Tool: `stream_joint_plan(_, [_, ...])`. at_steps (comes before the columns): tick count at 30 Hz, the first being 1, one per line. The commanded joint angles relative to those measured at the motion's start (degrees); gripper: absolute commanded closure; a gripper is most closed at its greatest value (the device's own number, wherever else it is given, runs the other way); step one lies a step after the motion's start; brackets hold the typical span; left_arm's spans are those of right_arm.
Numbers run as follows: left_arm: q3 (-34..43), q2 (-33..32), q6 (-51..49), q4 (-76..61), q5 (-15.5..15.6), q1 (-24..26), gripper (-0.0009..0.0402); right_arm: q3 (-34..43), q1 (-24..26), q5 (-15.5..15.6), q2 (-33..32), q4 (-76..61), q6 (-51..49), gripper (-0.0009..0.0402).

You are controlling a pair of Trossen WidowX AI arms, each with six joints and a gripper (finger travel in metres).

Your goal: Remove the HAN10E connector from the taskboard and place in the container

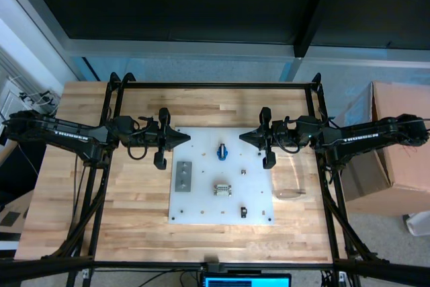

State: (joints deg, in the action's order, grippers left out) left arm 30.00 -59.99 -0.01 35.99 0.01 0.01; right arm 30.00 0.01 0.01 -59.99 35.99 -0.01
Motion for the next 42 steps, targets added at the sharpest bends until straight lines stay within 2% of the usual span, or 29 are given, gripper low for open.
stream_joint_plan(1, [-0.04,0.0,0.0,-0.13,0.0,0.0,0.0393,-0.09,-0.07,0.0,0.0,-2.82,0.02,0.0393])
stream_joint_plan(12, [-0.04,0.0,0.02,-0.13,0.0,0.0,0.0393,0.15,-0.09,0.0,0.0,-3.08,1.11,0.0393])
stream_joint_plan(14, [-0.04,0.0,0.0,-0.13,0.0,0.0,0.0393,1.73,-0.42,-0.02,0.0,-7.02,2.93,0.0394])
stream_joint_plan(18, [-0.04,0.0,0.0,-0.13,0.0,0.0,0.0393,8.81,-1.22,-0.02,-0.96,-25.49,3.02,0.0394])
stream_joint_plan(24, [-0.04,0.0,0.0,-0.13,-0.02,-0.02,0.0393,20.02,-4.04,-0.02,-6.25,-47.39,3.04,0.0393])
stream_joint_plan(34, [-0.04,0.0,0.02,-0.11,-0.02,-0.02,0.0393,35.39,-9.18,-0.63,-16.9,-70.42,4.31,0.0393])
stream_joint_plan(42, [-0.04,0.0,0.02,-0.13,-0.02,0.0,0.0393,46.73,-11.43,-0.92,-24.81,-84.91,7.13,0.0393])
